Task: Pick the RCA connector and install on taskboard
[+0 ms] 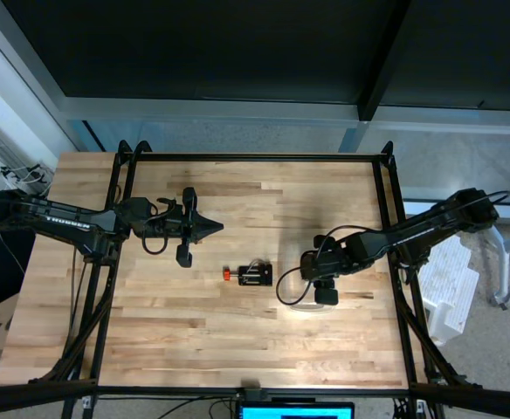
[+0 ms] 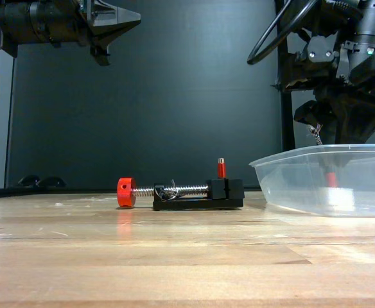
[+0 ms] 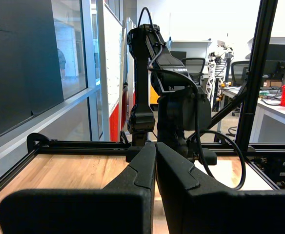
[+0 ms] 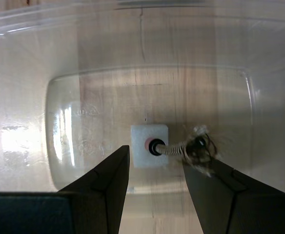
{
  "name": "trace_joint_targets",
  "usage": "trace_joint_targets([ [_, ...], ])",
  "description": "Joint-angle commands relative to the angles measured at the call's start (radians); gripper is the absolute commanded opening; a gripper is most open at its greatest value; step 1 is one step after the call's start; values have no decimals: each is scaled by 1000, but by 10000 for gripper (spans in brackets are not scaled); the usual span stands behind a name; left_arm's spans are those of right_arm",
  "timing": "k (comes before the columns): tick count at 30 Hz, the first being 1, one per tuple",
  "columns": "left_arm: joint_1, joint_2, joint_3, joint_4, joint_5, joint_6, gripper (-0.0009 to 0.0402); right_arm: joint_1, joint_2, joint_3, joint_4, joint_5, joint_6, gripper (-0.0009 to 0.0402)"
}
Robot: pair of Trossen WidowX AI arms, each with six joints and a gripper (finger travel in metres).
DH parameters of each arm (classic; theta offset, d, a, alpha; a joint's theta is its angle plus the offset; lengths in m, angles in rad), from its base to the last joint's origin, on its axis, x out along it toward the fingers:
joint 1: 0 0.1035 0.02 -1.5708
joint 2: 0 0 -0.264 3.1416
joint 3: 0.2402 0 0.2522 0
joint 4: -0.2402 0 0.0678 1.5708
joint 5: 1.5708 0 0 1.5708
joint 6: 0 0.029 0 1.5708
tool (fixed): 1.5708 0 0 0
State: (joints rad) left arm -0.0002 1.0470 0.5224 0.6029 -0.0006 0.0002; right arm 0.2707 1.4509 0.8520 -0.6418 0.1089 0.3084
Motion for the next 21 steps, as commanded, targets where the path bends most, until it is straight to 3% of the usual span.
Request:
trace_joint_targets([
  [1,0,0,0,0,0,0,0,0,18,7,3,1,-2,149],
  [15,0,0,0,0,0,0,0,-3,77,7,31,4,-8,149],
  [21,0,0,0,0,0,0,0,-3,77,7,28,30,-14,148],
])
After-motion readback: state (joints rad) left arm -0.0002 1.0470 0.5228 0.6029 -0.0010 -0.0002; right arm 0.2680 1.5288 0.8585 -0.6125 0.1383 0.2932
